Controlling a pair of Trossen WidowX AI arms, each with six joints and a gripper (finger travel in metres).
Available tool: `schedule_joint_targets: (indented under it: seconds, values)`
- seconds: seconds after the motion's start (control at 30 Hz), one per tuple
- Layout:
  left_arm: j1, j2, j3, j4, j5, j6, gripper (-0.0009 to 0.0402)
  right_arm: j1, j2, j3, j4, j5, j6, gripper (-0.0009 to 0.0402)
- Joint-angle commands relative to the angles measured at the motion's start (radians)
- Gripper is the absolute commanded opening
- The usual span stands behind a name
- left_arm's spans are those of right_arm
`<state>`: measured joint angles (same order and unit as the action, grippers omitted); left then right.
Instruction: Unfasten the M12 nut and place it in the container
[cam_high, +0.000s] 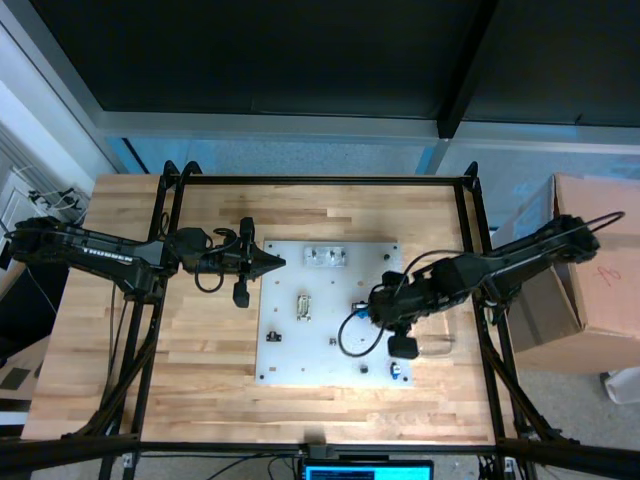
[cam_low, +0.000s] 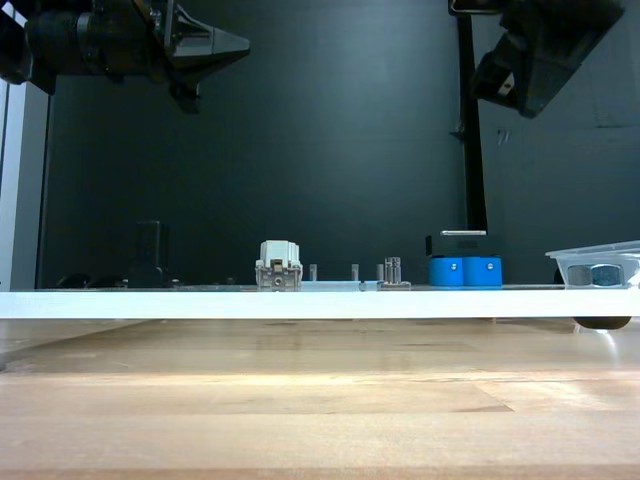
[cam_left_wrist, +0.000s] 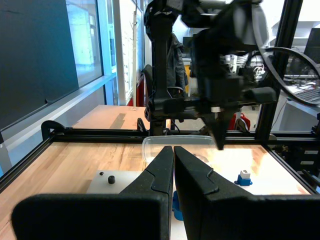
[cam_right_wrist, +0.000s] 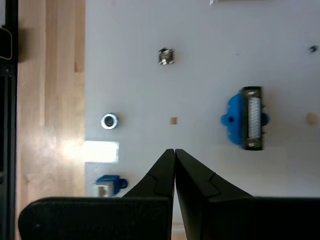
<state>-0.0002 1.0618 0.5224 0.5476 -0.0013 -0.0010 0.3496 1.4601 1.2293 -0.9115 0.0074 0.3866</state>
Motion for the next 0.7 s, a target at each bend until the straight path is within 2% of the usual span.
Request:
schedule_joint_targets:
  seconds: [0.03,0.37,0.47,0.6,0.7]
  values:
    - [0.000,0.000,0.000,0.000,0.000,0.000,0.0000,0.026,0.076,0.087,-0.073,0.001,0.061,0.0000]
    - [0.000,0.000,0.000,0.000,0.000,0.000,0.0000,0.087,0.269,0.320,-0.260,0.002,0.196,0.0010]
    - [0.000,0.000,0.000,0.000,0.000,0.000,0.0000,0.097,0.304,0.357,-0.263,0.001,0.232,0.0039]
    - [0.000,0.000,0.000,0.000,0.000,0.000,0.0000,0.109,0.332,0.389,-0.269,0.006,0.257,0.0098]
    - [0.000,0.000,0.000,0.000,0.000,0.000,0.0000,0.118,0.332,0.396,-0.275,0.074,0.415,0.0142]
